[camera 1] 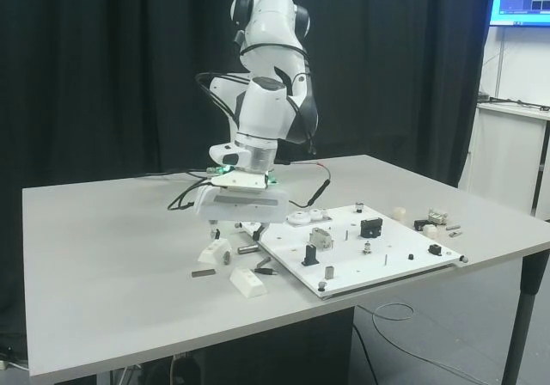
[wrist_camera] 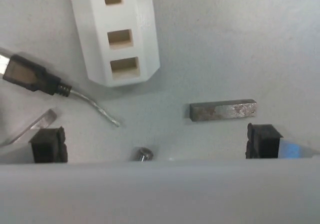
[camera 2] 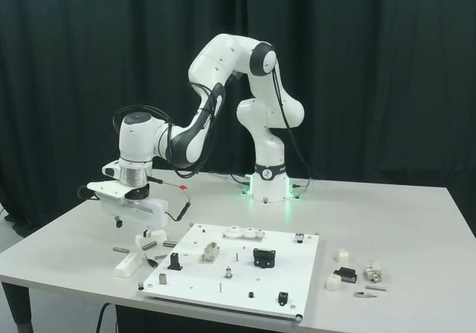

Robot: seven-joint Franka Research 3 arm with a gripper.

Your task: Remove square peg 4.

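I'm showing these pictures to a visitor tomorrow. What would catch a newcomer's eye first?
Probably the white arm, bent low over the grey table, its gripper open just above a grey peg that lies flat and free. Beside it sits a white block with square holes, and nearby a white board carrying small parts.

My arm (camera 2: pixel 223 88) reaches out from its base and bends down over the table — the wrist (camera 1: pixel 258 114) points straight down. My gripper (wrist_camera: pixel 155 144) hangs low with its two black fingertips (wrist_camera: pixel 48 145) wide apart — nothing is between them.
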